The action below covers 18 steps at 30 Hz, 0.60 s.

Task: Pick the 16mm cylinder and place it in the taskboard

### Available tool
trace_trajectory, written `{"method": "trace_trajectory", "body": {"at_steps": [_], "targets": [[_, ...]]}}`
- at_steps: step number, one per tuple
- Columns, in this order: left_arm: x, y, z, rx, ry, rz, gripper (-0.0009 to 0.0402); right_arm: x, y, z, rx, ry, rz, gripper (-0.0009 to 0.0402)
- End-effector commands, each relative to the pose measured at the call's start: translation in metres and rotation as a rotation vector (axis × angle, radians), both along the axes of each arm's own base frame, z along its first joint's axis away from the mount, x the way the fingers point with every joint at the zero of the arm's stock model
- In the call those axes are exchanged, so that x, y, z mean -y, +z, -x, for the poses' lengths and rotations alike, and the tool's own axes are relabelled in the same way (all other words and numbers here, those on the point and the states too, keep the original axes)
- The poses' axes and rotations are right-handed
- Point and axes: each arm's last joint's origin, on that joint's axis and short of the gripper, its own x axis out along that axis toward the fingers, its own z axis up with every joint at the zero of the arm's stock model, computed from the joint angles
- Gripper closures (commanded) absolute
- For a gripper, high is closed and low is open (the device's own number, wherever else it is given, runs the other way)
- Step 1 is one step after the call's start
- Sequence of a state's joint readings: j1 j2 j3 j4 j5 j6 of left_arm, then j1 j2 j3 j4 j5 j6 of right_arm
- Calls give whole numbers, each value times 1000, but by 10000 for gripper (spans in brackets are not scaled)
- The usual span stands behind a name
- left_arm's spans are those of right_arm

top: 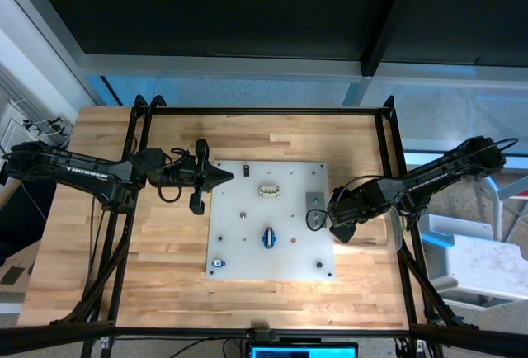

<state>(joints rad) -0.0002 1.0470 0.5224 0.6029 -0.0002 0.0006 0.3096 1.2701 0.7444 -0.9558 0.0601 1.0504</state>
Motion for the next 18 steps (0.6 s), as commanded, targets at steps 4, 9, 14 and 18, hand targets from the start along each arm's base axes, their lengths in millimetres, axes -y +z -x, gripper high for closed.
{"method": "trace_trajectory", "body": {"at_steps": [4, 9, 14, 18], "targets": [[0, 0, 0, 0, 0, 0, 393, 0, -3, 1, -4, 1, 4, 163], [0, 0, 0, 0, 0, 0, 393, 0, -8, 1, 18, -13, -6, 178], [0, 0, 0, 0, 0, 0, 393, 0, -10, 2, 17, -13, -6, 204], [0, 0, 0, 0, 0, 0, 393, 0, -10, 1, 19, -13, -6, 225]]}}
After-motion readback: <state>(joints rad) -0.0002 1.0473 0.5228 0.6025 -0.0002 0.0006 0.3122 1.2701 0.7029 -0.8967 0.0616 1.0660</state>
